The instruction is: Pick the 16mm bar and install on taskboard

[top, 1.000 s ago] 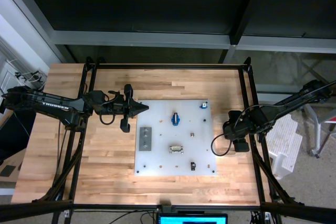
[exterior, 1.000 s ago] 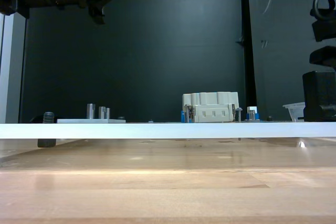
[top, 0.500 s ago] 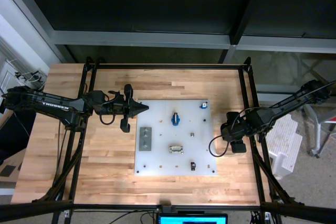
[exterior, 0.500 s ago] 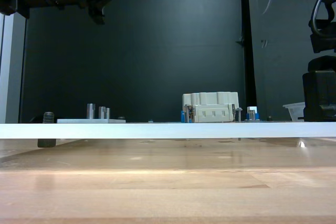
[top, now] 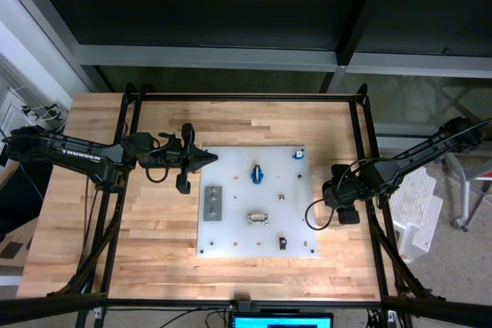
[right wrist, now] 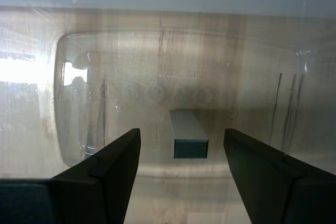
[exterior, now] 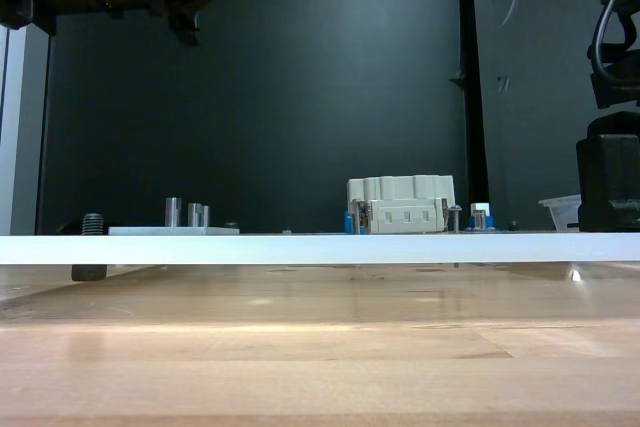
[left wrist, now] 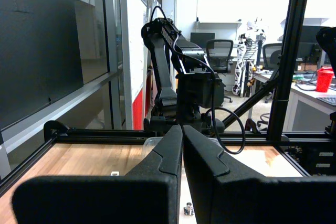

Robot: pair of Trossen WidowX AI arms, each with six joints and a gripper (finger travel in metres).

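The 16mm bar lay free in a clear tray straight ahead of the right gripper, between its spread fingers, long axis along their reach, while the left gripper, pressed together, hung well apart across the taskboard.

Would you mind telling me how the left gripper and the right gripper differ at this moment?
The left gripper is shut and empty; the right gripper is open. The left points level, high over the taskboard corner; the right points down at a clear tray where the 16mm bar lies free. Both are black.
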